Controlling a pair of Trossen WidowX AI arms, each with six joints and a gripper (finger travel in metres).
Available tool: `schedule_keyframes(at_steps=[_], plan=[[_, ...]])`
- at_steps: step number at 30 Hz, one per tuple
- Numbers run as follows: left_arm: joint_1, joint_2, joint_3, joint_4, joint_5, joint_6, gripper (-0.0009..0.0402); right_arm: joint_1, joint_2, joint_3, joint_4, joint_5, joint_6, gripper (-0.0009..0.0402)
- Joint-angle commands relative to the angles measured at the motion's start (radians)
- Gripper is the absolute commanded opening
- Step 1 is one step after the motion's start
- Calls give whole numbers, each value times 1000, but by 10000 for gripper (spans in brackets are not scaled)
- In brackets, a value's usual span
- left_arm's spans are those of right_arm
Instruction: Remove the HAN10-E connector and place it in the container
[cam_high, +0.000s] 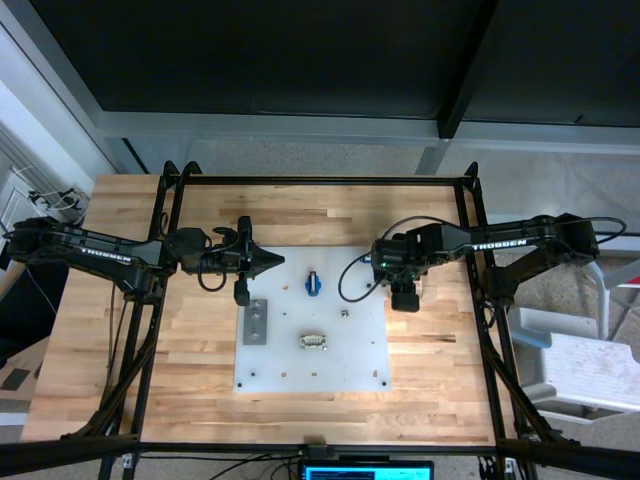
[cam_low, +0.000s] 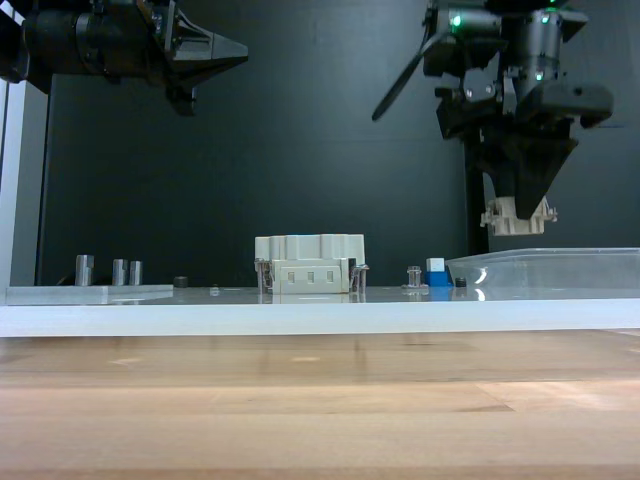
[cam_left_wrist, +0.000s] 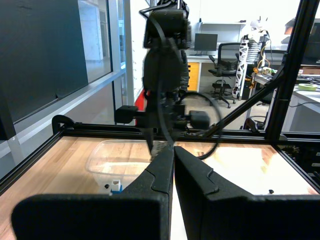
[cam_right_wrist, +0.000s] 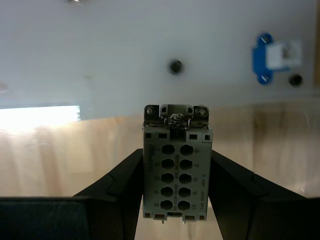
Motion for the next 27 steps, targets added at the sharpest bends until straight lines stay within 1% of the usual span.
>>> schedule_keyframes(at_steps=[1,9,13,16,21,23,27], plan=[[0,0,0,0,0,0,0,-37,-15,-30,2,0,-14,20],[0,0,0,0,0,0,0,-136,-30,-116,42,0,-4,20],[0,0,0,0,0,0,0,-169,-28,-143,95,7,35,20],[0,0,0,0,0,0,0,-188,-29,-166,136,27,73,20],[0,0,0,0,0,0,0,-212,-29,-205,172,27,82,20],[0,0,0,0,0,0,0,-217,-29,-219,189,27,101,20],[0,0,0,0,0,0,0,-218,-29,-241,208,27,107,20]])
